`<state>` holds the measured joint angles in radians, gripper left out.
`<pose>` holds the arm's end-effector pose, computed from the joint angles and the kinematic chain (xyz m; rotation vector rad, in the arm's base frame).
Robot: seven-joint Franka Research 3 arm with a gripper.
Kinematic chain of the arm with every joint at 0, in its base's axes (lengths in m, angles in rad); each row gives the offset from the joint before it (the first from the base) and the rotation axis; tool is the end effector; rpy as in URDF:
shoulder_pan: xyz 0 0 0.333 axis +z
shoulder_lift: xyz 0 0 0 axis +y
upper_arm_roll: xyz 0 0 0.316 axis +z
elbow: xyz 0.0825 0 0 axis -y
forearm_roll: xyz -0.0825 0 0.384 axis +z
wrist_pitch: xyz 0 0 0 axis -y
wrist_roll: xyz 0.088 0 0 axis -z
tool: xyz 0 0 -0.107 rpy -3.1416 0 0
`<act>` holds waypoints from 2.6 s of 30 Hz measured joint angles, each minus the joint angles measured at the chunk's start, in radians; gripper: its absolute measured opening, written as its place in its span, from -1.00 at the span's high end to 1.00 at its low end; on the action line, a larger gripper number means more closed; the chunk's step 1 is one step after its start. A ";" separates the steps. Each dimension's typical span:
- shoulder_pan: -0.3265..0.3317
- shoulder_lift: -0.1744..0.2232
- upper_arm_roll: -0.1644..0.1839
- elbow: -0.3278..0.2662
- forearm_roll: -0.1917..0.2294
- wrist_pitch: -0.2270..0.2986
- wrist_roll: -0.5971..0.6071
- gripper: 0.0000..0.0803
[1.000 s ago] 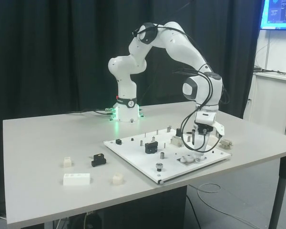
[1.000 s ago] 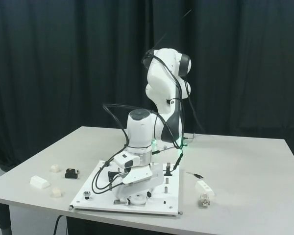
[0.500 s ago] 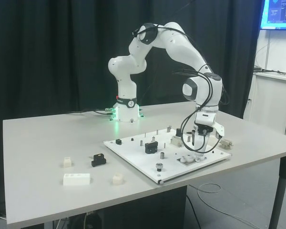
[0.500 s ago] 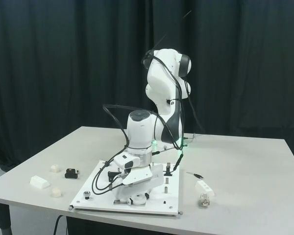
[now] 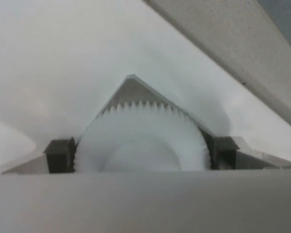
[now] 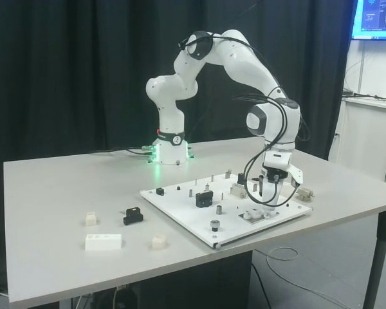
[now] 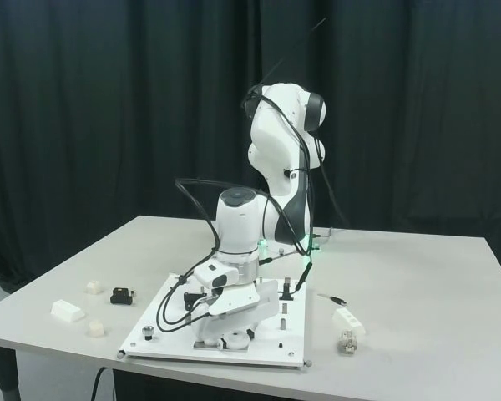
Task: Remove large gear.
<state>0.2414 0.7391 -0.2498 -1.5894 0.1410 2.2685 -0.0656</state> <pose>0.6931 0.0205 0.2071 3.0799 0.0374 -0.0564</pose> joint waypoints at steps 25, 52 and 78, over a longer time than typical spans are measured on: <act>-0.001 -0.003 0.000 0.006 0.000 -0.015 -0.004 -0.49; -0.002 -0.004 -0.002 0.022 0.000 -0.043 -0.004 -0.49; -0.003 -0.004 -0.003 0.037 -0.001 -0.068 -0.004 -0.49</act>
<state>0.2385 0.7349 -0.2527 -1.5528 0.1400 2.2001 -0.0695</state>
